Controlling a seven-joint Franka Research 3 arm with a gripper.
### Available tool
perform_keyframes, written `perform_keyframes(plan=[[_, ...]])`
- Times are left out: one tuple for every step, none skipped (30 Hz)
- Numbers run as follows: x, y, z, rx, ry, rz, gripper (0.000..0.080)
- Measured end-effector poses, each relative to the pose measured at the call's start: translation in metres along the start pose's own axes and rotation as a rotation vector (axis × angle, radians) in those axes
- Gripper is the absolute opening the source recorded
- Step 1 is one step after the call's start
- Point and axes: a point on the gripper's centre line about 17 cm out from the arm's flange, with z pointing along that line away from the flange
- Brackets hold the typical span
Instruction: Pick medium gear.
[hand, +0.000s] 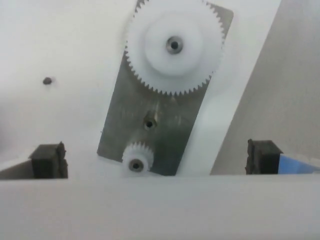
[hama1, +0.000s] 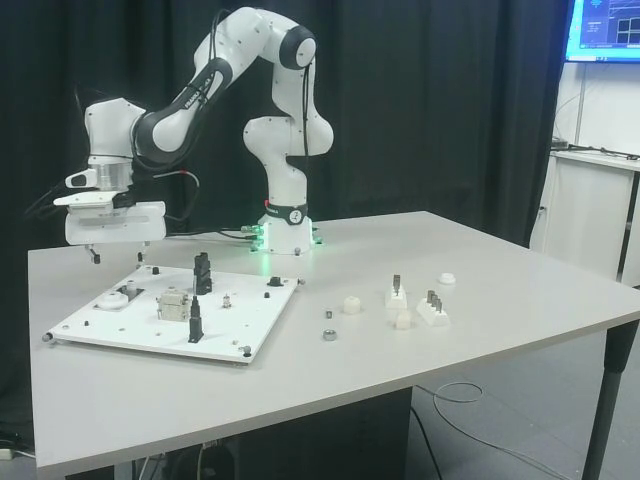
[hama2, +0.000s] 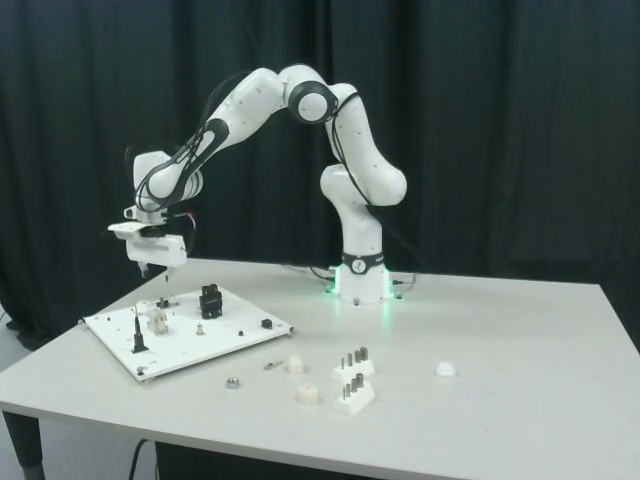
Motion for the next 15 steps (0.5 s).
perform_keyframes(plan=[[0.001,0.0,0.0,-0.001,0.001,0.001,0.08],[0.003,-0.001,-0.001,-0.002,0.002,0.004,0.08],[0.004,-0.001,-0.002,-0.003,0.003,0.007,0.08],[0.006,-0.001,-0.002,-0.004,0.005,0.011,0.08],[0.009,-0.001,-0.003,-0.006,0.007,0.013,0.08],[0.011,-0.002,-0.004,-0.008,0.009,0.014,0.08],[0.014,-0.002,-0.006,-0.01,0.011,0.014,0.08],[0.017,-0.003,-0.007,-0.012,0.014,0.014,0.08],[0.02,-0.003,-0.008,-0.013,0.016,0.013,0.08],[0.024,-0.004,-0.009,-0.015,0.019,0.012,0.08],[0.027,-0.005,-0.011,-0.017,0.021,0.012,0.08],[0.031,-0.007,-0.012,-0.017,0.024,0.011,0.08],[0.035,-0.009,-0.014,-0.016,0.027,0.011,0.08],[0.04,-0.012,-0.015,-0.014,0.029,0.01,0.08],[0.044,-0.015,-0.017,-0.011,0.032,0.009,0.08]])
